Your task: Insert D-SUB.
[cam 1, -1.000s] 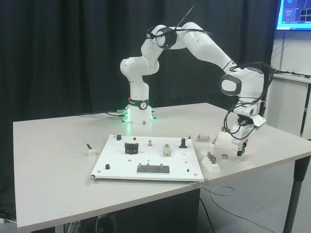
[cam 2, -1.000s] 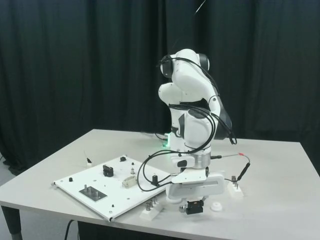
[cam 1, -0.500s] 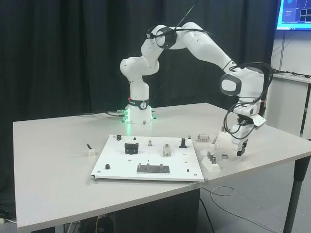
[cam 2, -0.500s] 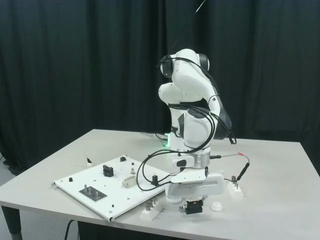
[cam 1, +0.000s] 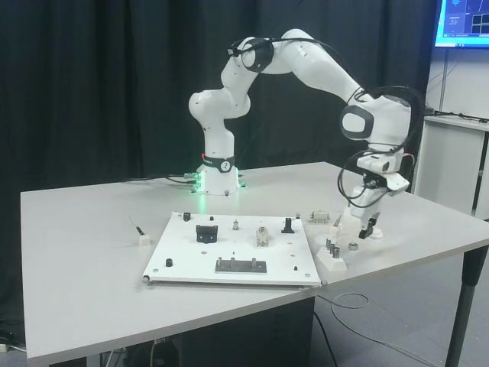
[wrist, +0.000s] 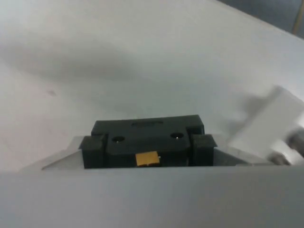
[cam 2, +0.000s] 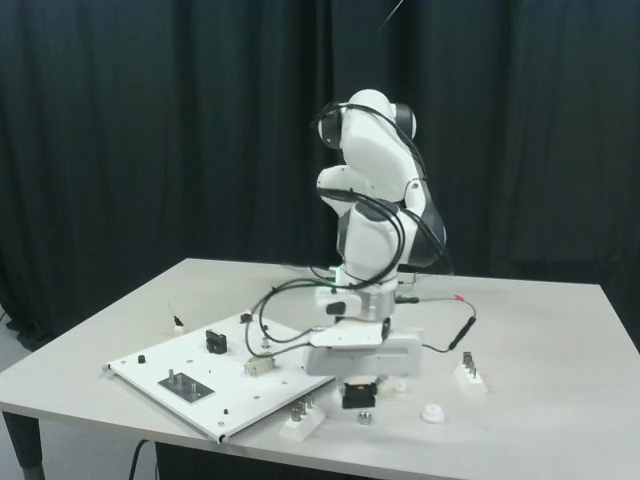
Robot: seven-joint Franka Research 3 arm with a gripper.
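- While the wrist view looks down past the fingers, the gripper (wrist: 148, 161) is pinching a black D-SUB connector (wrist: 148, 140), one black finger (wrist: 92, 151) pressed on each end of its body; the fingers are spread only as wide as that connector.
- From the first room view, the gripper (cam 1: 371, 226) hangs clear of the grey table (cam 1: 76, 245), just right of the white board (cam 1: 229, 248) and above the loose parts off the board's right edge.
- From the second room view, the connector (cam 2: 357, 396) shows as a small black block under the white hand, with a small round part (cam 2: 365, 417) on the table just below it.
- Near the gripper lie a white block with upright pins (cam 1: 331, 256), a small ring (cam 1: 354, 245), and a grey socket piece (cam 1: 320, 217) farther back; a white round disc (cam 2: 432, 412) and a white holder with pins (cam 2: 468, 373) sit to the right in the second room view.
- On the board stand a black clamp (cam 1: 206, 232), a dark plate with pegs (cam 1: 241, 265) and a black upright fixture (cam 1: 287, 224); nothing stands between the gripper and the board's right edge except the pin block.
- Compared with a second ago, the hand has lifted off the table and moved left toward the board, carrying the connector; the elbow has risen too.
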